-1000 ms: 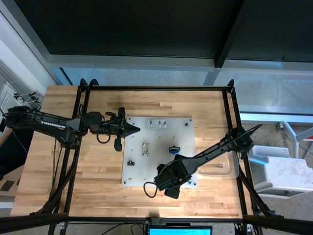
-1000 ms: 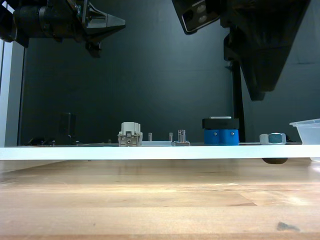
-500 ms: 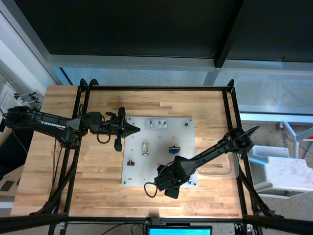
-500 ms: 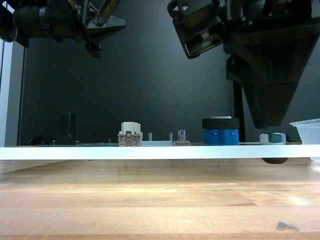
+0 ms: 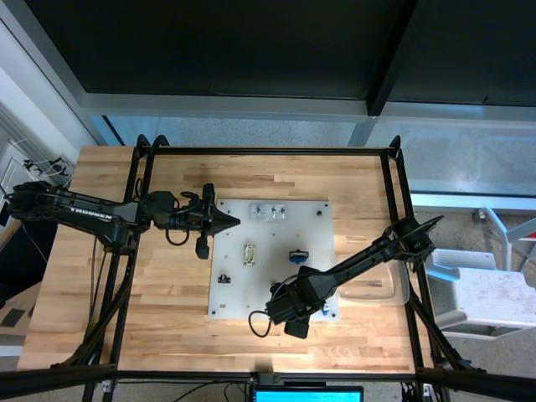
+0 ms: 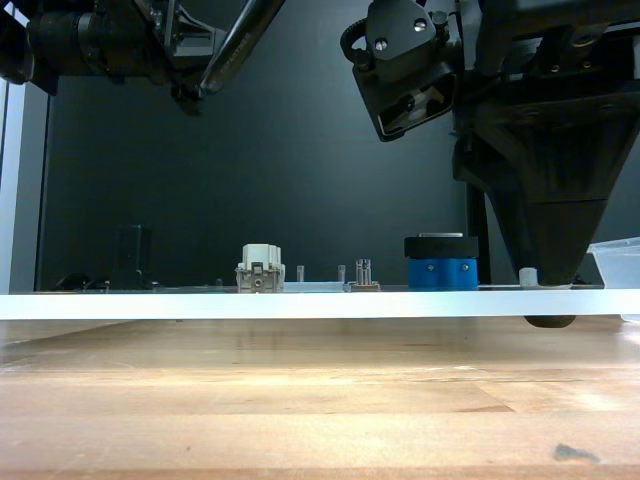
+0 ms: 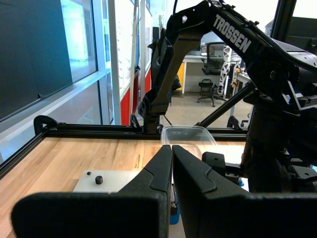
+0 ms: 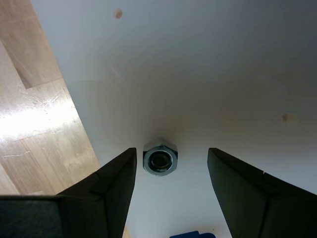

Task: Unfasten the M12 fastener and place in the container

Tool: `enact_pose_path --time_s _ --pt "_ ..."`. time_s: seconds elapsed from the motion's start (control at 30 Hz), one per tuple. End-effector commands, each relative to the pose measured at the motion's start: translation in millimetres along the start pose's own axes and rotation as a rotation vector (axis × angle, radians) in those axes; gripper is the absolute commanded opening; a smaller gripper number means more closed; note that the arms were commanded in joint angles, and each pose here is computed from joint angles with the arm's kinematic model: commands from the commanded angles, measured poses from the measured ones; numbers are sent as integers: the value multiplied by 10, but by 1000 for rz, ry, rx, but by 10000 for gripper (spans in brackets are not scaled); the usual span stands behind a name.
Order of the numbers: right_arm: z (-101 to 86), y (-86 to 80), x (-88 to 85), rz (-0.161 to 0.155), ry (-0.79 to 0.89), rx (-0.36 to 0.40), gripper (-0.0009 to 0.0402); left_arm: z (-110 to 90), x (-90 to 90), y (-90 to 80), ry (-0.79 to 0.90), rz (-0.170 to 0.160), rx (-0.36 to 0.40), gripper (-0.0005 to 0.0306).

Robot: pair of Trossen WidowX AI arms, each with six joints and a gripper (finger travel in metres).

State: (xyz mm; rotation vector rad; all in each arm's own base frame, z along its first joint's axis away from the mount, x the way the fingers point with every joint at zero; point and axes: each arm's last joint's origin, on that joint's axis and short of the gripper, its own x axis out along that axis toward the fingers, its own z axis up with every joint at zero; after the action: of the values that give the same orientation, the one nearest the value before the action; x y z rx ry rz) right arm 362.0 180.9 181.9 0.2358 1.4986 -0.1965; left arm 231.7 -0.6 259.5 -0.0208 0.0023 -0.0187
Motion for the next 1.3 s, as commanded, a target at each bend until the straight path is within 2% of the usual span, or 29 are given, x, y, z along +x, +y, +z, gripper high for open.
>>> enact_pose_path --time_s 0.03,0.43,0.97,1.03,1.13,1.3 --pt "14 -2 2 7 -9 3 183 2 0 1 -1 0 0 0" --pt "16 -14 5 16 6 4 90 2 0 0 -1 0 0 0" --pt "18 -13 5 17 4 -23 11 2 0 0 -1 0 0 0" --pt "19 -12 4 19 4 -55 5 2 0 0 -1 0 0 0" --pt "19 -10 4 20 2 -140 -1 2 0 1 -1 0 0 0" --pt "20 -8 1 21 -3 -357 0 2 0 0 -1 0 0 0"
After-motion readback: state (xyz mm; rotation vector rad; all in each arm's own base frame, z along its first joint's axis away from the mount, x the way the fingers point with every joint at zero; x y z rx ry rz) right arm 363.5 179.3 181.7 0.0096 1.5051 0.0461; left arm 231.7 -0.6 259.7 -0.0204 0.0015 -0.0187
